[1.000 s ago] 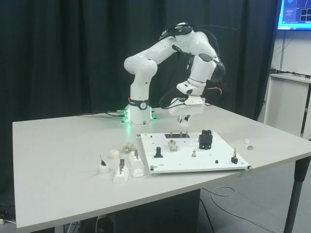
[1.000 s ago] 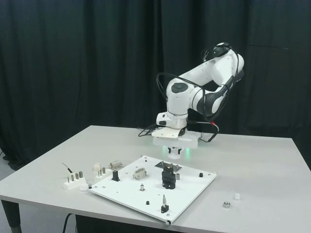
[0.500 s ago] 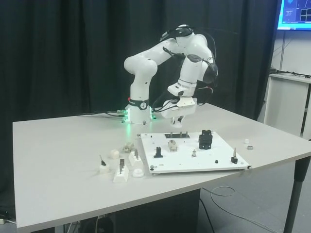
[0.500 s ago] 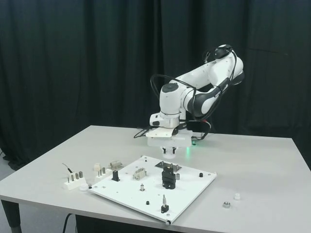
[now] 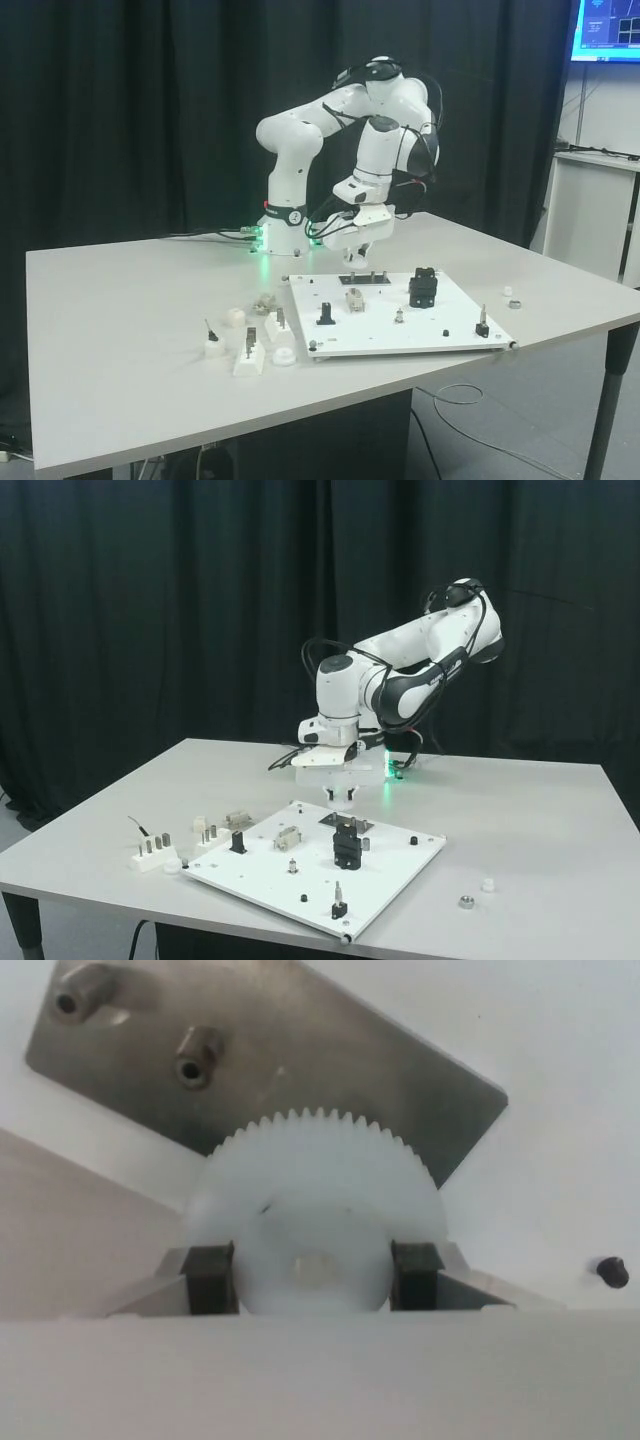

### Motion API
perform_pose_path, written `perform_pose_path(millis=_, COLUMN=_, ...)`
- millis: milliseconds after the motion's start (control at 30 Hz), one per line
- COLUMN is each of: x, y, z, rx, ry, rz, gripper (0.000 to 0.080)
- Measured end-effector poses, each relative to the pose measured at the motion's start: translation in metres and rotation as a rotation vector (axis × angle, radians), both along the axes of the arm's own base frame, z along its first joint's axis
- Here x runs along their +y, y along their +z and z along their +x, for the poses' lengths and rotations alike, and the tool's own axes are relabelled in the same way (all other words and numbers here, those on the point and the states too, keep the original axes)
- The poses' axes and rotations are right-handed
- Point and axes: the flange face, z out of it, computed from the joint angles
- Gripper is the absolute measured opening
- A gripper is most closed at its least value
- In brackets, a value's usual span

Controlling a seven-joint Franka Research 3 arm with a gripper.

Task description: Insert large gear.

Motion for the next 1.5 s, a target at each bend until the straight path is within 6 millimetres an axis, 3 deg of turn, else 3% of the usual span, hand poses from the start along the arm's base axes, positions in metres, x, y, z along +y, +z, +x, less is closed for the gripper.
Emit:
perform_pose_path(millis=567, x=-0.01, y=-0.015, z=-0.001, rx=-0.01, ry=-0.006, rz=0.028, gripper=0.0331)
perform_pose_path(millis=1500, x=-0.021, y=-0.016, z=0.001, rx=-0.048, ry=-0.01, rz=0.031, gripper=0.0331)
